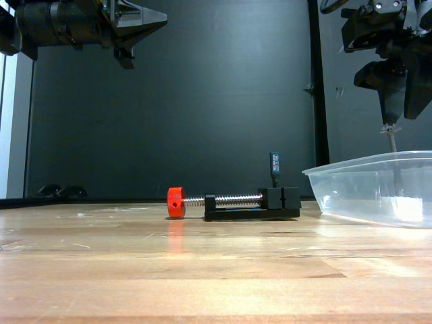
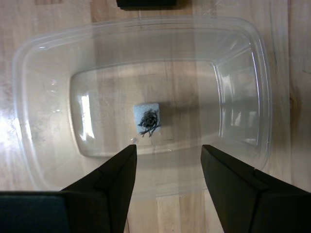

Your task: Pick the usb-c connector and install on the hub

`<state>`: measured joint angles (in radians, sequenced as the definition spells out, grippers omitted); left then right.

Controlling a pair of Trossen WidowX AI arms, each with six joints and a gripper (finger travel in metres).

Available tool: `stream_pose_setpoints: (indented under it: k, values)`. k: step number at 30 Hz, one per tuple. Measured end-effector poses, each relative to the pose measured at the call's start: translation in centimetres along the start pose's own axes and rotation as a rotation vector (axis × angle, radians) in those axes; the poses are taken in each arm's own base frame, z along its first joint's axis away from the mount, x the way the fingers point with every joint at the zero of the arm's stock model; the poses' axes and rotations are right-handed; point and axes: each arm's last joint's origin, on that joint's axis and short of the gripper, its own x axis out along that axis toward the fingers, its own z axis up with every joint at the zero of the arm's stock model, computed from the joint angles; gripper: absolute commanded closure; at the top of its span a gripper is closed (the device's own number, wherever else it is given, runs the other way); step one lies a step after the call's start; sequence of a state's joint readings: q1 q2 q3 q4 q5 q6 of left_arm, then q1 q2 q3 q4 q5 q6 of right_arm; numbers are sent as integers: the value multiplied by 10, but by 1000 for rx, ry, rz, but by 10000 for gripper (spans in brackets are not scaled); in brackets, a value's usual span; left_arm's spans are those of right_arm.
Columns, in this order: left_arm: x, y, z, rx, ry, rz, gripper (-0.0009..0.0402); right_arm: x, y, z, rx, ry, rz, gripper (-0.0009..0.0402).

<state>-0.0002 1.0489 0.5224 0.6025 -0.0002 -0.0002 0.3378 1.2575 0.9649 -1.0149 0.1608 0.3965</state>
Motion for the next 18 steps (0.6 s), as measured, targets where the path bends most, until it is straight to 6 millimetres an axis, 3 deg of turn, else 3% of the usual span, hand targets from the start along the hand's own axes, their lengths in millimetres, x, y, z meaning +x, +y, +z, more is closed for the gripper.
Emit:
stream_pose_setpoints:
  k: [18]
  values:
    - [0,0,0,0,0,0,393,40,10,1,-20,38,-9,187]
